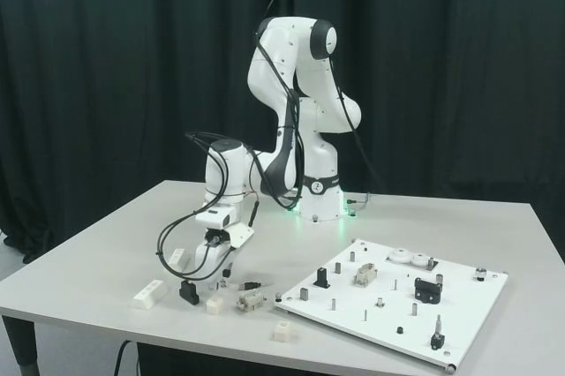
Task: Place BNC.
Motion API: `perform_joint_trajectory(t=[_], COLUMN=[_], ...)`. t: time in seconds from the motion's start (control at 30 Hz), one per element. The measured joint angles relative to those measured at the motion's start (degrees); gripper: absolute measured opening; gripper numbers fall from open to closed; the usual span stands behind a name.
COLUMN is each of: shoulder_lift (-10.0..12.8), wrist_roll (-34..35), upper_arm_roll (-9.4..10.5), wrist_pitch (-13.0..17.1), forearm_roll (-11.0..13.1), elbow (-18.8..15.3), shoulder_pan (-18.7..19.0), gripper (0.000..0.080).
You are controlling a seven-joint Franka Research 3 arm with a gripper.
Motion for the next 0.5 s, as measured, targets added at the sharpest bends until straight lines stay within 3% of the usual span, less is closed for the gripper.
perform_joint_trajectory(t=[0.17,0.2,0.5], shoulder_lift=[-0.14,-0.19,-1.29], wrist_roll=[0.00,0.00,0.36], upper_arm_roll=[0.00,0.00,-0.01], wrist_pitch=[-0.66,-0.95,-4.58], forearm_roll=[0.00,0.00,0.00], elbow=[1.11,1.37,3.87], shoulder_pan=[0.07,0.08,0.13], gripper=[0.0298,0.0757,0.0792])
